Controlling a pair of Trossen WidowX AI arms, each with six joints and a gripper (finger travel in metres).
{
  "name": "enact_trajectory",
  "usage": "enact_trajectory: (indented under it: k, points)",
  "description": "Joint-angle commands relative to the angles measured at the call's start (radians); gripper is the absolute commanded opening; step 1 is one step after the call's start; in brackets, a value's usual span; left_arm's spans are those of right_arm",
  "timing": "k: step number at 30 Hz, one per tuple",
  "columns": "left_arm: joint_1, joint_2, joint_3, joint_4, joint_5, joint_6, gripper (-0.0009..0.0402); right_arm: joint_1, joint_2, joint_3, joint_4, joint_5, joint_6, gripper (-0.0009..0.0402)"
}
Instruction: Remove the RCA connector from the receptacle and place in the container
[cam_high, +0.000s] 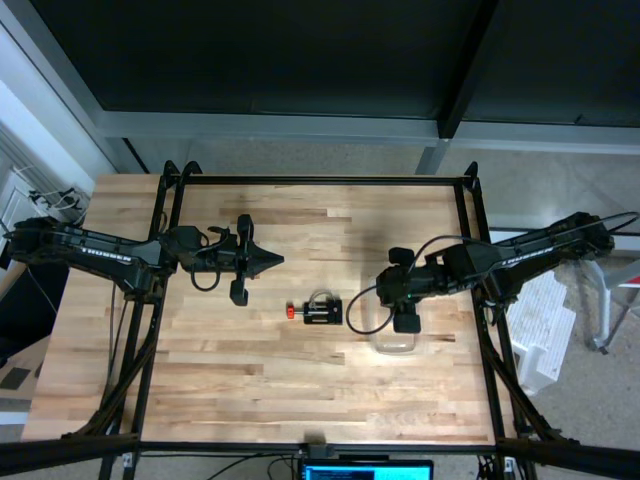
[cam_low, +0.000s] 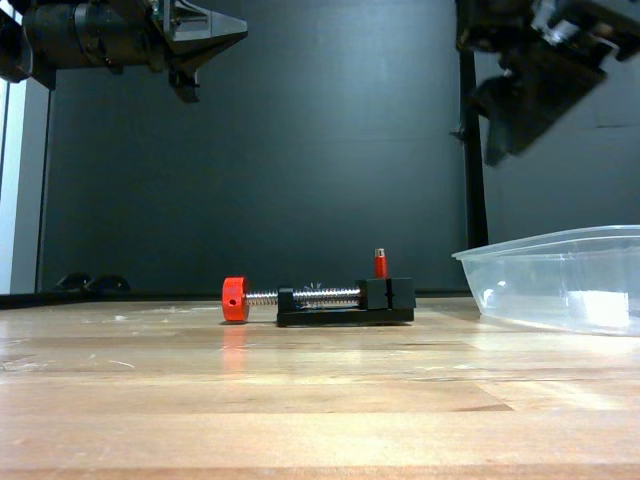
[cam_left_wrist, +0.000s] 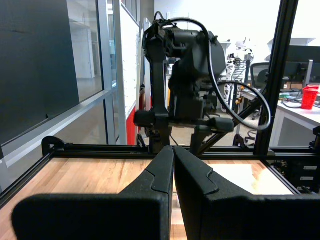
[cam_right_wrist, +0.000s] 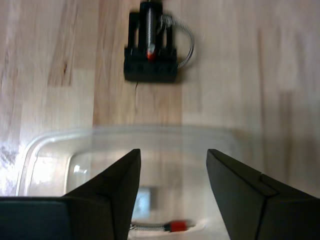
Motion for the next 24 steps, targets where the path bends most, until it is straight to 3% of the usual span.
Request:
enact_trajectory:
  k: [1, 7, 12, 15, 20, 24]
  points:
    - [0.000, 0.000, 0.000, 0.000, 0.000, 0.000, 0.0000, -0.051, -0.010, 0.034, 0.006, -0.024, -0.068, 0.0145]
    - [0.000, 0.000, 0.000, 0.000, 0.000, 0.000, 0.0000, -0.179, -0.072, 0.020, 0.159, -0.156, -0.129, 0.0075]
    - [0.000, 0.000, 0.000, 0.000, 0.000, 0.000, 0.0000, -0.235, -0.108, 0.005, 0.294, -0.180, -0.179, -0.0004]
    - [0.000, 0.000, 0.000, 0.000, 0.000, 0.000, 0.0000, -0.257, -0.109, 0.004, 0.393, -0.230, -0.187, 0.0007]
    - [0.000, 0.000, 0.000, 0.000, 0.000, 0.000, 0.0000, -0.260, -0.110, -0.010, 0.566, -0.230, -0.189, 0.0001]
    - [0.000, 0.000, 0.000, 0.000, 0.000, 0.000, 0.0000, -0.254, -0.117, -0.045, 0.678, -0.185, -0.197, 0.0000]
